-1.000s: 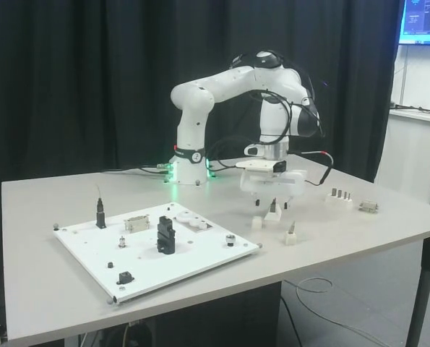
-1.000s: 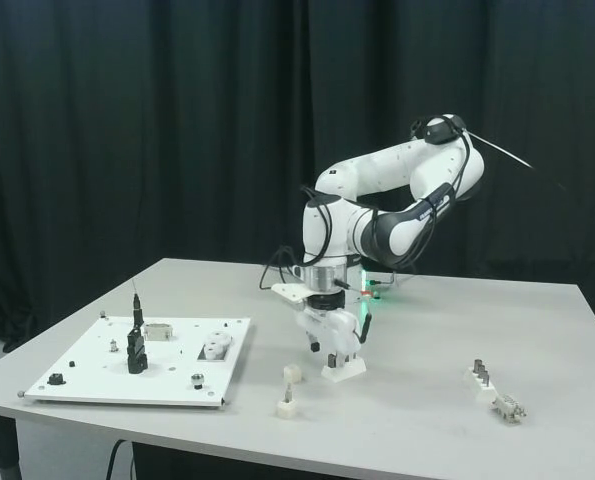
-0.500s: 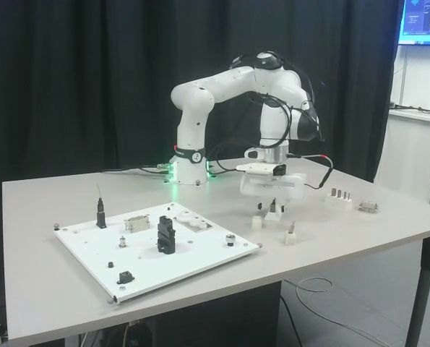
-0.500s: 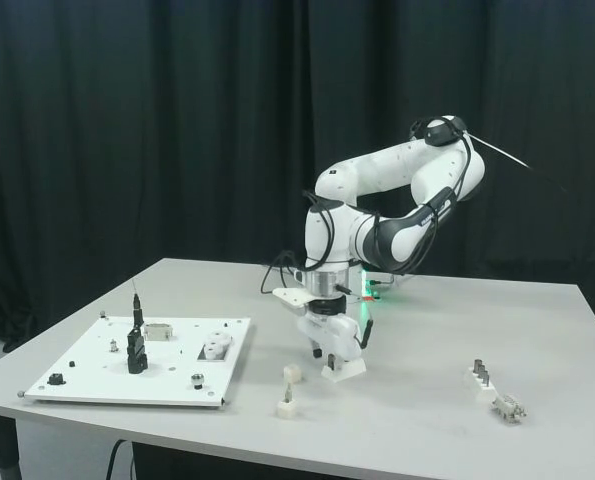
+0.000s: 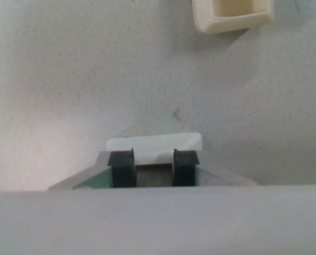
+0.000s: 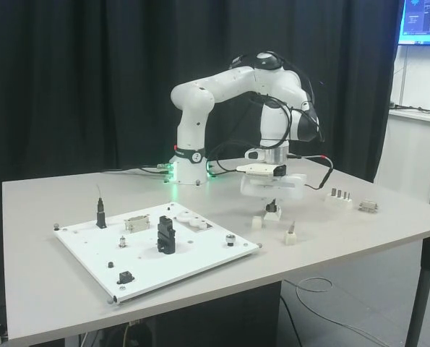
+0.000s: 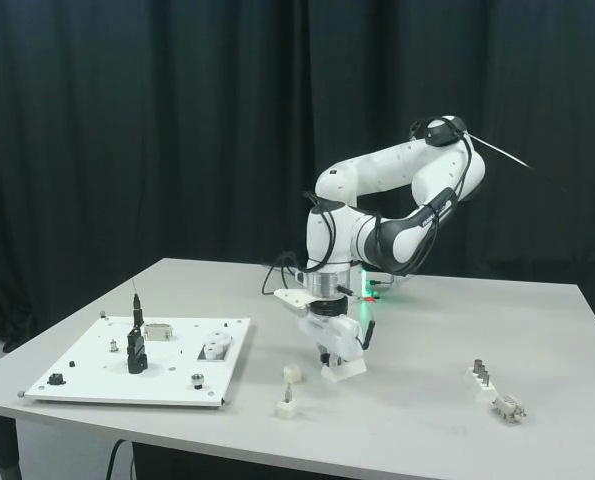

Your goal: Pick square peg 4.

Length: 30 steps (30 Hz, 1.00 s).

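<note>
My gripper (image 6: pixel 272 202) (image 7: pixel 329 352) is down on a small white holder (image 6: pixel 272 214) (image 7: pixel 343 371) standing on the grey table. In the wrist view both black fingers (image 5: pixel 121 167) stand close together just in front of that white holder (image 5: pixel 153 142). The grey square peg 4 (image 5: pixel 153 171) fills the narrow gap between them, so the gripper (image 5: pixel 153 167) looks shut on it. From both room views the peg is hidden behind the hand.
An empty holder (image 5: pixel 232 13) (image 6: pixel 256 223) (image 7: pixel 293 373) and another holder with a peg (image 6: pixel 291 236) (image 7: pixel 286 406) stand close by. The white board (image 6: pixel 200 253) (image 7: pixel 87 350) carries several parts. A peg rack (image 6: pixel 339 196) and a connector (image 6: pixel 368 207) sit apart.
The hand has come down onto the white holder and shifted slightly; the peg that showed below the fingers is now covered by them.
</note>
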Motion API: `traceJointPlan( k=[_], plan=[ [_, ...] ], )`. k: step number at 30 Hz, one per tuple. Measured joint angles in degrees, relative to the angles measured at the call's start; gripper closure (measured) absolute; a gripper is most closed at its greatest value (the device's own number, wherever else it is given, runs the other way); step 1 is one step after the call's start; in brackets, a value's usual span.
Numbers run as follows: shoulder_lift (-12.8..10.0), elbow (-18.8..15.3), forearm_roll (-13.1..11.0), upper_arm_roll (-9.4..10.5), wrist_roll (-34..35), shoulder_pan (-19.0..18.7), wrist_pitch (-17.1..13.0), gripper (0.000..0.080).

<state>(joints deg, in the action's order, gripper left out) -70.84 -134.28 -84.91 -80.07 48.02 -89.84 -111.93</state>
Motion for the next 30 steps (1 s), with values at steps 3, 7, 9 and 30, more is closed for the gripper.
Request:
traceJointPlan(
  k=[3, 7, 9, 30],
  plan=[
    [0.03, 0.0, -0.08, 0.0, 0.0, -0.06, 0.0, 0.0651],
    [0.1, 0.0, -0.26, 0.01, -0.03, -0.15, 0.0, 0.0647],
    [0.12, 0.01, -0.29, 0.0, -0.13, -0.2, 0.0, 0.0647],
    [0.16, 0.04, 1.85, -6.58, -0.27, -1.8, 3.0, 0.0646]
  ],
)
